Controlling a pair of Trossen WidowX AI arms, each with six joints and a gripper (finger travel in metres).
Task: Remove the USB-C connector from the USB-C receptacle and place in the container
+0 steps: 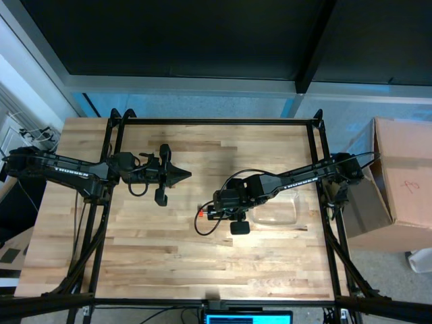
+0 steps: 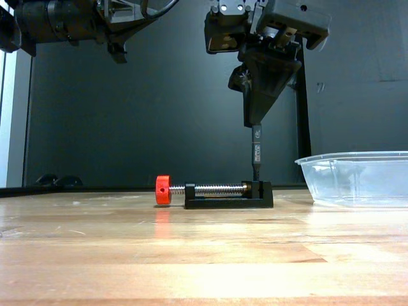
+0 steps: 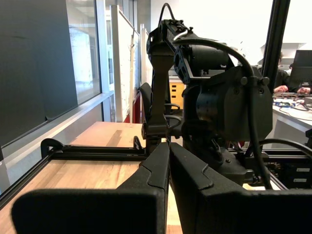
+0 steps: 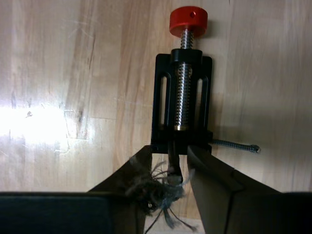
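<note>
Pale wooden bench (image 1: pixel 169 270) inside a black frame, with a dark wall behind.

**Left.** The left hand (image 1: pixel 187 175) hangs high over the bench's left half, nearer the far edge than the near one and well apart from the work. The left wrist view shows its fingers (image 3: pixel 156 168) pressed together on nothing.

**Centre.** A small black screw clamp (image 2: pixel 217 204) lies flat near the middle of the bench, its red knob (image 2: pixel 163 190) toward the left edge. The USB-C receptacle (image 2: pixel 260 187) sits at the clamp's right end. The USB-C connector (image 2: pixel 256 148) stands upright over it, its narrow lower tip meeting the receptacle's top. Whether it is part-way in or just clear cannot be told. The right hand (image 2: pixel 255 121) points straight down onto the connector's upper end, where frayed cable strands (image 4: pixel 156 192) spread. Whether this hand is clamped on the connector or only flanks it cannot be told.

**Right.** The clear container (image 2: pixel 357 185) rests just beside the clamp, toward the bench's right edge.

**Hazards (judged).**
- A pull that is not straight up could bind the plug and drag or tip the clamp, which shows no visible anchoring.
- A hold on the connector's upper end alone may slip, dropping it short of the container.
- The loose strands could snag.
- A low carry to the right could strike the container's rim.
</note>
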